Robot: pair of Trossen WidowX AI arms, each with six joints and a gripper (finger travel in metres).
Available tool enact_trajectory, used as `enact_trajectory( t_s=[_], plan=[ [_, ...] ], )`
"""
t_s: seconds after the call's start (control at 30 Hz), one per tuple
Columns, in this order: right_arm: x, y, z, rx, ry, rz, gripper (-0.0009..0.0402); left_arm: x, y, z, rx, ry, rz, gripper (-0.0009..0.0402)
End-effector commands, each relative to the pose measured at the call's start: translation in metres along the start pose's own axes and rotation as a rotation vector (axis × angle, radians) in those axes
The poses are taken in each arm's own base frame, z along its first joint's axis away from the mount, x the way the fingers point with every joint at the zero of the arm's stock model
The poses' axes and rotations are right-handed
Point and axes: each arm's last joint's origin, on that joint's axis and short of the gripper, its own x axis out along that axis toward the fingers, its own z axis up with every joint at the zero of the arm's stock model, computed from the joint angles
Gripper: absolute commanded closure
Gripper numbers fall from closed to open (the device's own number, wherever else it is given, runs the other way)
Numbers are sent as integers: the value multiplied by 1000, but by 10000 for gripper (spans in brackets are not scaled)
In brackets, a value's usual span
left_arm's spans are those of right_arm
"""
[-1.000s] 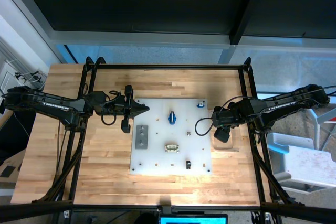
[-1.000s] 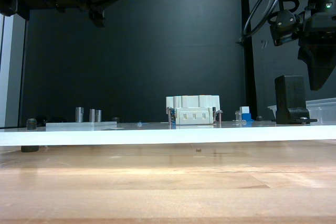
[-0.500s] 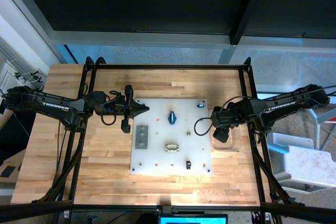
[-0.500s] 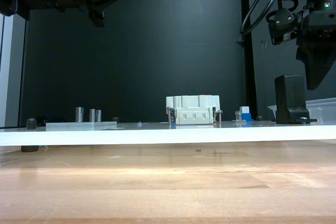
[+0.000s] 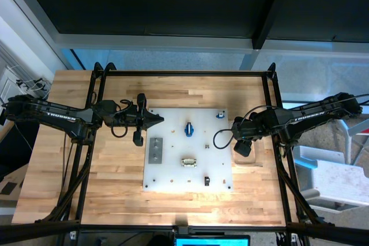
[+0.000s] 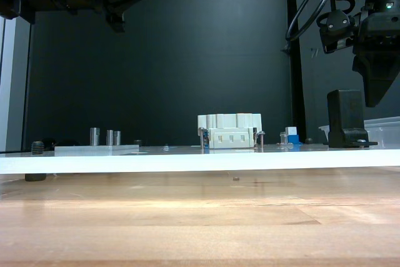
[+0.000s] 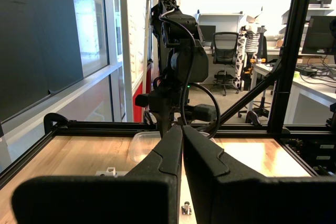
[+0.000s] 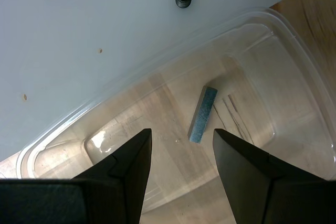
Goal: Pick the 16mm bar from the taskboard and place it in the container
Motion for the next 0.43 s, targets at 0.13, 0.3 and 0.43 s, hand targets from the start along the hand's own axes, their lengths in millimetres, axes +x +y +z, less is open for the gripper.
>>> enact_trajectory(
  t_s=[0.13,0.3,0.43],
  plan=[
    [0,0,0,0,-1,0,231,0,0,0,0,-1,0,393],
    [0,0,0,1,-4,3,232,0,0,0,0,-1,0,393],
    [0,1,1,1,-6,4,231,0,0,0,0,-1,0,393]
  ],
)
